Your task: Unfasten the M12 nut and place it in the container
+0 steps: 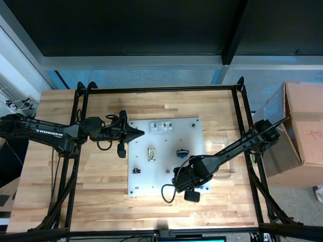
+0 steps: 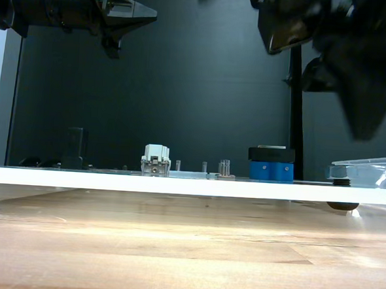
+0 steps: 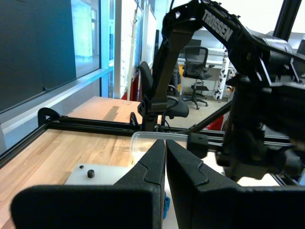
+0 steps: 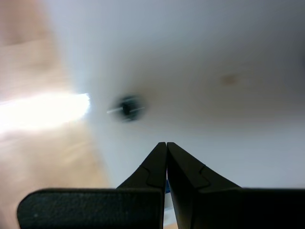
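The nut [image 2: 339, 172] sat on its stud [image 2: 341, 182] at the near right edge of the board [image 1: 153, 179], in front of the clear container [image 2: 375, 170]. My right tool [image 4: 166, 145] hung above it, pinched together on nothing. Seen level, the nut lay about seven o'clock from its tips, so I judged this arm the nearer. Farther off, my left tool [image 1: 138, 133] hovered at the board's ten o'clock, closed and empty.

Holds the left gripper [image 1: 141, 133] high and level at the left, pointing right, fingers [image 3: 153, 164] pressed together. Slants the right arm [image 1: 234, 145] in from the far right toward the near middle, right gripper [image 4: 166, 143] raised and tilted downward, its 2 fingers closed with nothing between.
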You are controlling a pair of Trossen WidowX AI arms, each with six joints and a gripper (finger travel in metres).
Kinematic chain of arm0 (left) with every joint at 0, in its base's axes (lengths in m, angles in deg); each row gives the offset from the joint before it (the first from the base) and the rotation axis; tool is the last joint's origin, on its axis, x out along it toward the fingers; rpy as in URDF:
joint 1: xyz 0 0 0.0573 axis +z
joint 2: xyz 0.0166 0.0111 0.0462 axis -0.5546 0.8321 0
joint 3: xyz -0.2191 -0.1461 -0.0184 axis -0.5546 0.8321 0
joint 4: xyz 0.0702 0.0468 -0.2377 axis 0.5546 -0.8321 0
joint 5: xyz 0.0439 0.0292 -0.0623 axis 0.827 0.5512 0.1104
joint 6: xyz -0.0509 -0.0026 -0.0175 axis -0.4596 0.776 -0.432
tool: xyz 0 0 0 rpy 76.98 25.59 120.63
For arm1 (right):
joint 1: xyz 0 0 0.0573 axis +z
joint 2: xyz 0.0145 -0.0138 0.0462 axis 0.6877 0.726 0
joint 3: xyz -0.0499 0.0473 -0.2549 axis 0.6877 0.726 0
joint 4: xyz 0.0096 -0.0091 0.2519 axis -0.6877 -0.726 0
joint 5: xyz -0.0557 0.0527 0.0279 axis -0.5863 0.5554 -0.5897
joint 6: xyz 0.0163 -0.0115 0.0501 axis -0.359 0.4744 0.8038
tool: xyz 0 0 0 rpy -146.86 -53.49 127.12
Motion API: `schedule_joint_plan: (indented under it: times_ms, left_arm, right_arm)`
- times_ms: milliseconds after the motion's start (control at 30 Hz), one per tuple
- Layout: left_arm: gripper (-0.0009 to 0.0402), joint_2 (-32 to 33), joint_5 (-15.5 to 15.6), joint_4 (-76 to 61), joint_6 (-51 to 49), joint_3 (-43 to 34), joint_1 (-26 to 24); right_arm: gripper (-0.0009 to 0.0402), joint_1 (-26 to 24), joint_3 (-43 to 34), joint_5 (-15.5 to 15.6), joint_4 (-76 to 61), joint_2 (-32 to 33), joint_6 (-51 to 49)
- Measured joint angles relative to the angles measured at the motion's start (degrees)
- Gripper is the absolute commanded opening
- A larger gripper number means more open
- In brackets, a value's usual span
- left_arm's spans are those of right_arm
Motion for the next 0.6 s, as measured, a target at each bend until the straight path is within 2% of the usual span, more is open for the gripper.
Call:
schedule_joint_plan:
  times_ms: [67,133,600]
  left_arm:
    - [0.0000,0.00,0.02,0.00,0.00,0.02,0.02]
    - [0.0000,-0.02,0.02,-0.02,0.00,0.02,0.02]
    - [0.0000,0.00,0.02,-0.02,0.00,0.02,0.02]
  right_arm:
    - [0.0000,-0.04,0.00,4.28,2.69,0.09,-0.07]
    - [0.0000,0.07,0.02,5.70,4.74,0.76,-0.09]
    - [0.0000,0.44,1.18,5.97,8.37,3.91,-0.46]
